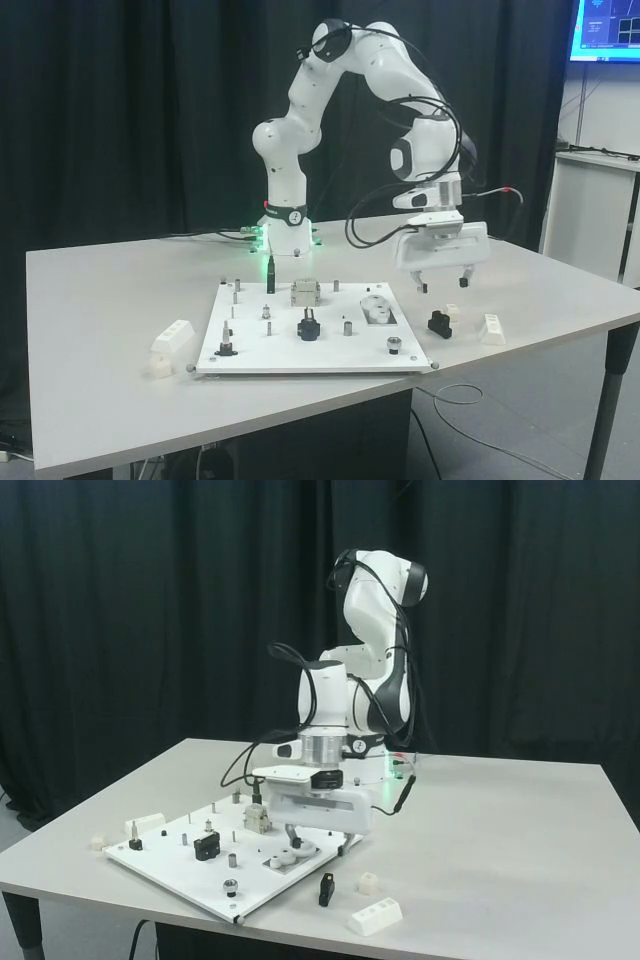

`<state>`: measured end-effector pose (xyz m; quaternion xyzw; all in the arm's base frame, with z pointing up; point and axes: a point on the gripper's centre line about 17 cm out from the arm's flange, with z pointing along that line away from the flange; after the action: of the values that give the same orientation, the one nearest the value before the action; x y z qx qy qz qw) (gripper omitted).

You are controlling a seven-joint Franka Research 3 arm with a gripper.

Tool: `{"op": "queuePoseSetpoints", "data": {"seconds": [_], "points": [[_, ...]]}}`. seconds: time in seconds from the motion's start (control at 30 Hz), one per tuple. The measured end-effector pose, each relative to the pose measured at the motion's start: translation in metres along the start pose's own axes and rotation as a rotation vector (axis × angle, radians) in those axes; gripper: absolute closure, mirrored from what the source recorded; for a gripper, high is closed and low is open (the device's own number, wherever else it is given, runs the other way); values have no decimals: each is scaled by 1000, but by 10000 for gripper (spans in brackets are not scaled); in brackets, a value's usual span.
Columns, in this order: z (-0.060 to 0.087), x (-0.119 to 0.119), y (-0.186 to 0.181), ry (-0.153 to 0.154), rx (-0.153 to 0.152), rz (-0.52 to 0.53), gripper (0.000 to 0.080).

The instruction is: Remove medium gear.

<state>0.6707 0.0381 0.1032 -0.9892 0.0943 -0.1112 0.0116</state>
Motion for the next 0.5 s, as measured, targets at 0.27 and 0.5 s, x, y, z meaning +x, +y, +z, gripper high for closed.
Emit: {"op": "queuePoseSetpoints", "data": {"seconds": [0.27, 0.5], "points": [[-5, -8, 21, -50, -47, 21, 3], [-9, -10, 39, -67, -89, 45, 3]]}}
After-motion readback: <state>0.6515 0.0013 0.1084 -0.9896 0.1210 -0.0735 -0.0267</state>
